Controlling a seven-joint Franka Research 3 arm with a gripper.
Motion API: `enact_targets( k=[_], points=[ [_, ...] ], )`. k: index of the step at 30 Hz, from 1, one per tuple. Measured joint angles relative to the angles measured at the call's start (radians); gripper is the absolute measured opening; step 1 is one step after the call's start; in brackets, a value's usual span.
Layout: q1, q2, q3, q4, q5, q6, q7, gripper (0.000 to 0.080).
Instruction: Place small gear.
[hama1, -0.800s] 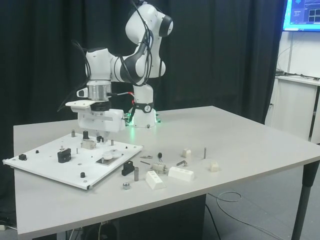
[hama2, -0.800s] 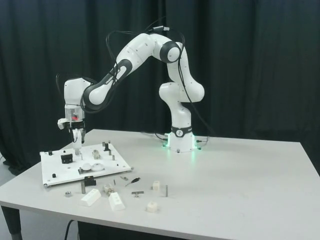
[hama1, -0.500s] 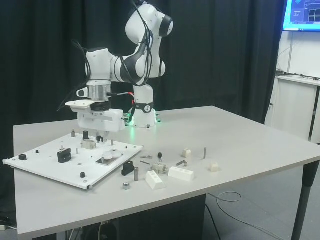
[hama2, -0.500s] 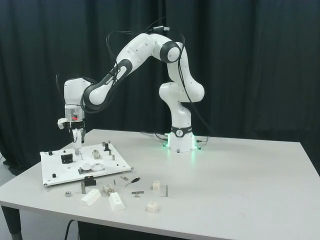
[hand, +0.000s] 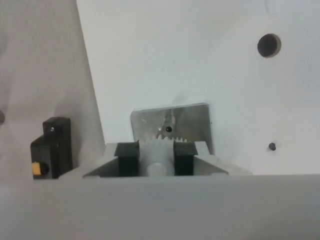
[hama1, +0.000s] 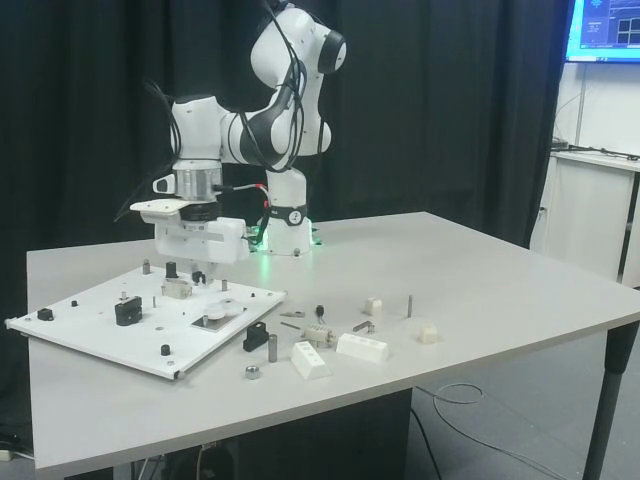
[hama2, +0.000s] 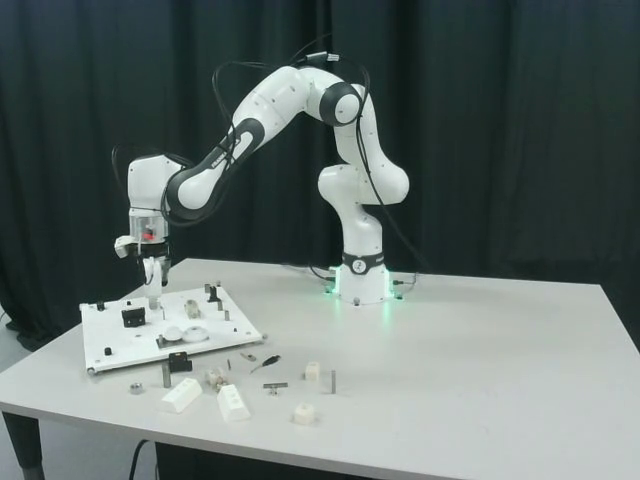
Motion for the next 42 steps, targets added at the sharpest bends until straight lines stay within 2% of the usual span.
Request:
enact_targets(
  k=[10,23,31,42],
  points=[
    [0.003,0.000,0.001,0.004,-0.003,0.000,-0.009,0.0138],
    [0.040,0.000,0.011,0.020,-0.003,-0.004,-0.127,0.0138],
    [0.089,-0.008,0.034,0.027,0.000,-0.009,-0.239,0.0138],
    [0.192,-0.025,0.058,0.027,0.000,-0.035,-0.247,0.0138]
  ],
)
